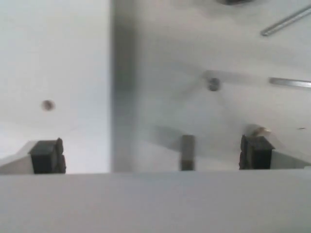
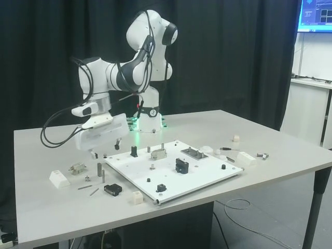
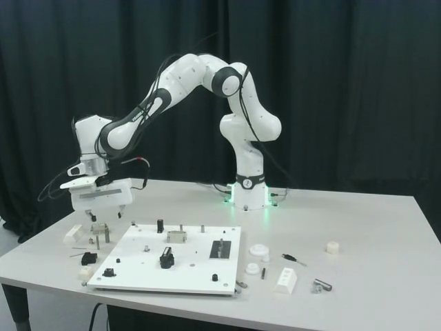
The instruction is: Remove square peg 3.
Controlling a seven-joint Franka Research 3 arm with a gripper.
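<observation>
end effector (image 1: 150,154) empty, its two fingers spread well apart, nothing between them. it hangs above the table (image 2: 46,150) at the edge of the white board (image 2: 207,179), over the strip of bare grey table where loose parts lie.

task status: judged at the start or in approach. no peg is held. in the wrist view a short dark upright piece (image 1: 187,152) stands between the fingertips but touches neither; it may be square peg 3, though i cannot tell which peg carries that number. left to do, as i read it: descend, close on the peg, lift it clear.

counts:
- arms: one, white, one end effector.
- boards: one, carrying several small black and grey fixtures; exact number not readable.
- thin metal rods (image 1: 285,21) in wrist view: two.
- small round screw or hole marks (image 1: 213,85) in wrist view: two.
- white blocks (image 2: 59,178) loose on table in first room view: at least three.
</observation>
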